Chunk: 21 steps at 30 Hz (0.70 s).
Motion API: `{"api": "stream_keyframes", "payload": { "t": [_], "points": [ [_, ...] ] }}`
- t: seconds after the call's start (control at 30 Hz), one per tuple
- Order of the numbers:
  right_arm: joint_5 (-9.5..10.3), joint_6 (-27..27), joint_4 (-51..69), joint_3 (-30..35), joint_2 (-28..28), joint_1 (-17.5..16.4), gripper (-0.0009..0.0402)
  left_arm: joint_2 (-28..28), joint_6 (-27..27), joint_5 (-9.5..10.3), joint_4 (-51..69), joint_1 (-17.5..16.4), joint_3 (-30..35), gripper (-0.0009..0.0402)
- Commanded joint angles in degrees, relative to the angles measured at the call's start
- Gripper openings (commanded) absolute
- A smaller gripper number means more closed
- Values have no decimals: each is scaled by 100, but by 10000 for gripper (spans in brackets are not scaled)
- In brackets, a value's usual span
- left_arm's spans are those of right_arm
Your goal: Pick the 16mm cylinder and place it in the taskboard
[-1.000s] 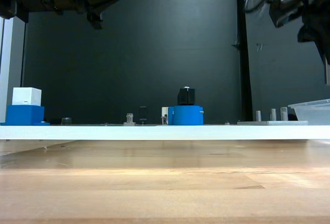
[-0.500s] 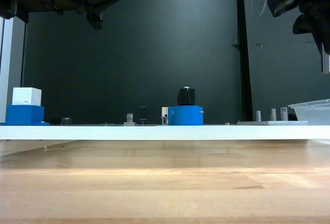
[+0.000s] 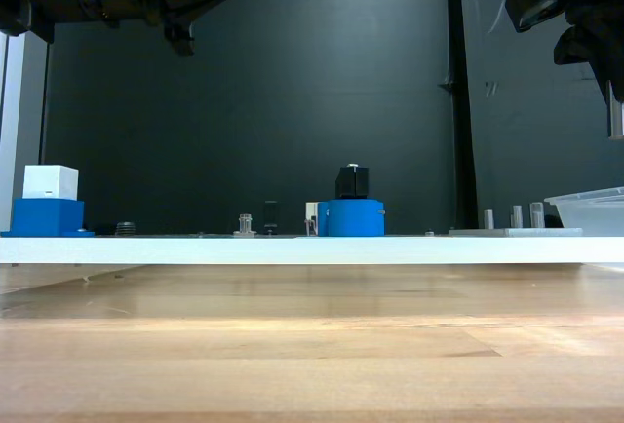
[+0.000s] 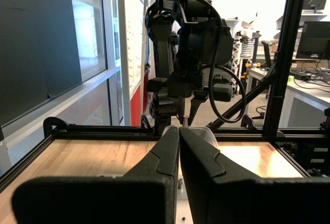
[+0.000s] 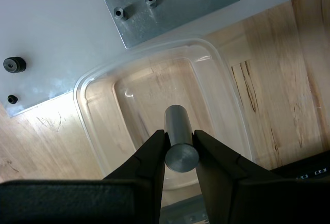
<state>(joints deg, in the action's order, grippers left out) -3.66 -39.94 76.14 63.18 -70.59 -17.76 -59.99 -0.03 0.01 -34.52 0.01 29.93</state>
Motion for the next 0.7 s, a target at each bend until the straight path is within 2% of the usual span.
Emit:
{"api": "stream_keyframes", "payload": {
  "t": [0.03, 0.37, 0.7],
  "points": [
    [2, -4, -28, -4, -2, -2, 43, -2, 0, 0, -2, -2, 2, 0],
    [24, 146, -111, 44, -140, -13, 43, -2, -2, 0, -2, -2, 2, 0],
    [13, 339, -227, 538, -778, -11, 43, -2, -2, 0, -2, 0, 2, 0]
  ]
}}
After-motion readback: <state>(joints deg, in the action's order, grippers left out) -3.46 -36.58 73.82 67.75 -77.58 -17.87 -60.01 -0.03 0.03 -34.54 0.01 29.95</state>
